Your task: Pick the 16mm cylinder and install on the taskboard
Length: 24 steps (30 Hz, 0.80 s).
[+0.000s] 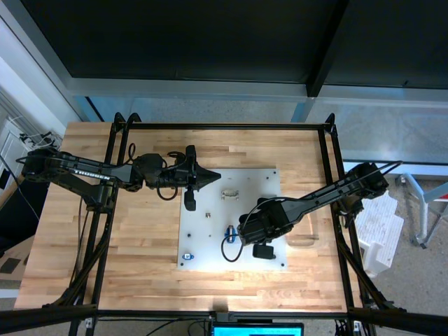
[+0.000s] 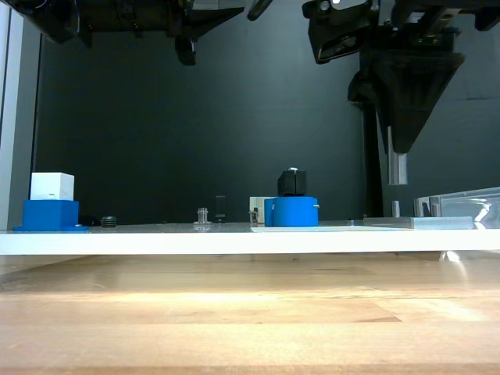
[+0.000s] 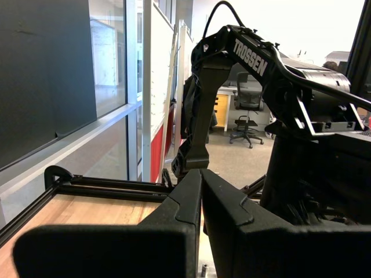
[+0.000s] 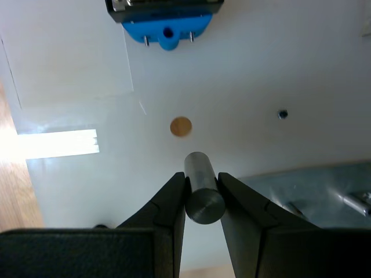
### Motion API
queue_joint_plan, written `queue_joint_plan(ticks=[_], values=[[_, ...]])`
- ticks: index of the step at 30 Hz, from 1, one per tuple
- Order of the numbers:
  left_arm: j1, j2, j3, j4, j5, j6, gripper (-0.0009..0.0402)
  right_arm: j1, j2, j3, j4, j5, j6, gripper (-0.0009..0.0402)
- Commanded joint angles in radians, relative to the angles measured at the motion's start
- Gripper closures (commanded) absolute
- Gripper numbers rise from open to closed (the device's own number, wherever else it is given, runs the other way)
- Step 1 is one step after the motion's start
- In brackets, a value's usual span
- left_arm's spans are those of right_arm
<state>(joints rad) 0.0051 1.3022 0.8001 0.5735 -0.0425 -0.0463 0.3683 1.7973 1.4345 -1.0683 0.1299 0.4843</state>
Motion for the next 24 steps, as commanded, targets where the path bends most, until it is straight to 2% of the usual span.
queue_joint_plan(ticks=[1, 12, 24], values=[[0.0, 0.0, 0.0, 0.0, 0.0, 0.0, 0.0393, -0.003, 0.021, 0.017, 0.003, 0.0, 0.001, 0.0393], [0.0, 0.0, 0.0, 0.0, 0.0, 0.0, 0.0393, -0.006, 0.045, 0.039, 0.019, 0.001, 0.002, 0.0393], [0.0, 0.0, 0.0, -0.001, 0.0, 0.0, 0.0393, -0.004, 0.045, 0.005, 0.06, 0.0, 0.006, 0.0393]])
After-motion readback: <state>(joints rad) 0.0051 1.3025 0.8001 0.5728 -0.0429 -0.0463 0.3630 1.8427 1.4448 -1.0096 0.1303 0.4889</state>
